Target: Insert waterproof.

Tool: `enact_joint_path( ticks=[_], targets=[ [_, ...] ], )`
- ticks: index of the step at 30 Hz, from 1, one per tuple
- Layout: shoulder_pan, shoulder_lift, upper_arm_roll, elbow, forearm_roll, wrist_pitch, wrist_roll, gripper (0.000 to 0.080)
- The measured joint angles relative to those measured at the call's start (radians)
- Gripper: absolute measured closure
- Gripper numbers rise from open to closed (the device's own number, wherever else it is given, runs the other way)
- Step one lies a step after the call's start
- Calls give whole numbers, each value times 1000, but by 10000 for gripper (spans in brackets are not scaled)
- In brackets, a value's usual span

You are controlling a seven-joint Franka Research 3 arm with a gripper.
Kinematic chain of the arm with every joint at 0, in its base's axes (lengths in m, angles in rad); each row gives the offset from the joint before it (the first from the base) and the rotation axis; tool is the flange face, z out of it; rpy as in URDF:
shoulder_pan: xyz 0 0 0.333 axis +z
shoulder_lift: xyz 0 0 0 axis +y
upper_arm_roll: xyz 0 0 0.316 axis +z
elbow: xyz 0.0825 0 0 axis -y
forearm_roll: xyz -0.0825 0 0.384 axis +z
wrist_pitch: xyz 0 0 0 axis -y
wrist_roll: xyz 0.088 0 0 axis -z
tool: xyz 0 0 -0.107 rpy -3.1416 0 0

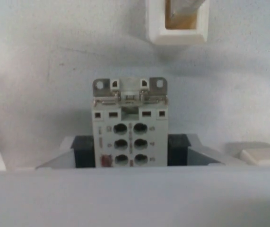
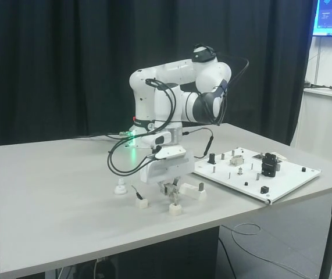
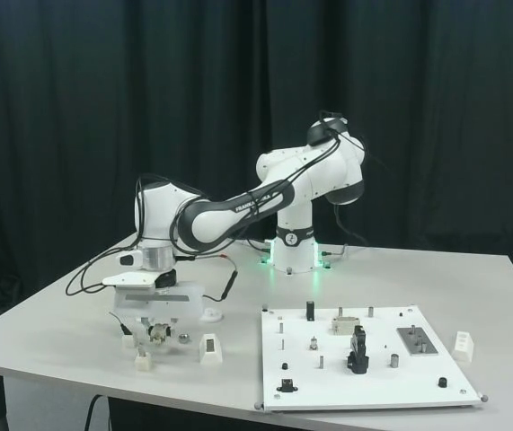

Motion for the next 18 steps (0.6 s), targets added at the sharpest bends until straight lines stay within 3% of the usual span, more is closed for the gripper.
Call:
enact_joint_path(
  ticks=[18],
  targets=[
    [3,0,-13,0,-3,-14,4,491]
  ],
)
